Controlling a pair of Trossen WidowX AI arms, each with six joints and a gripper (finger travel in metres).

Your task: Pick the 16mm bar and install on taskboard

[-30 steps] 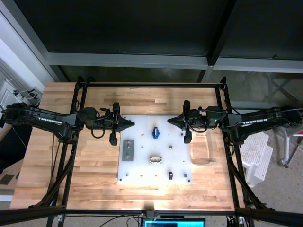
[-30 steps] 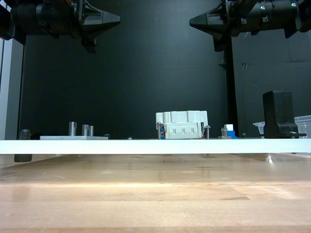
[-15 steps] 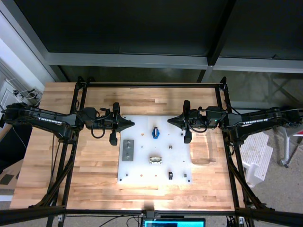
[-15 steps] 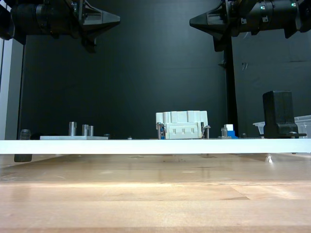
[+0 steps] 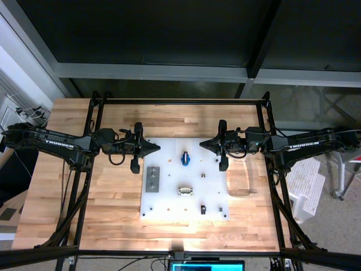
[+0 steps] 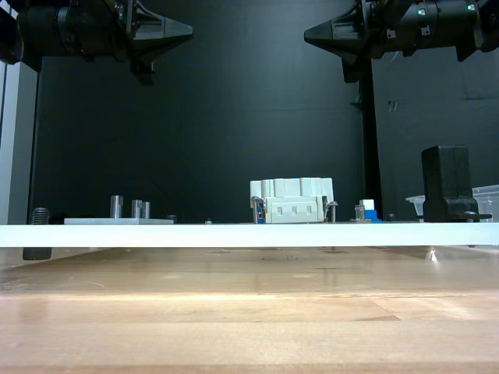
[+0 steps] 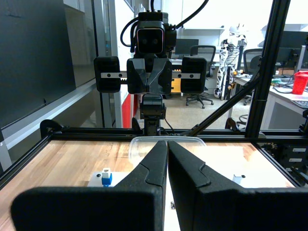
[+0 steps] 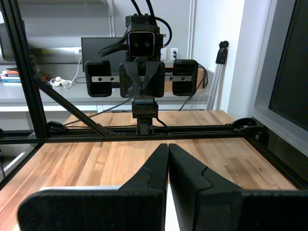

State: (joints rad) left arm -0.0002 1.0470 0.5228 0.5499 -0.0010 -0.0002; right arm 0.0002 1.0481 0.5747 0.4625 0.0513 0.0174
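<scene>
Two black claws hang high over the wooden counter [image 5: 113, 197], tips pointing at each other: the left claw [image 5: 157, 148] and the right claw [image 5: 202, 143]. Each wrist view shows its claw's fingers pressed together with nothing between them, as seen at the left claw [image 7: 167, 144] and the right claw [image 8: 168, 146].

The large flat white square plate, the taskboard [image 5: 169, 195], lies below and between both claws. A tiny dull-silver metal peg, judged to be the 16mm bar [image 5: 204, 175], rests on this plate below the right claw's tip and slightly nearer the counter's front edge. It is too small to confirm. The grey rectangular metal block [image 5: 153, 178] sits below the left claw, the blue knob [image 5: 185, 158] between the two tips, and the clear plastic tray [image 5: 241, 195] below the right claw's wrist.

Probable faults from this state:
- Descent with fingers pressed together would strike the peg and knock it away
- Upright pegs on the grey block may be mistaken for the target
- An off-centre pinch could let so small a part slip or tilt, jamming insertion
</scene>
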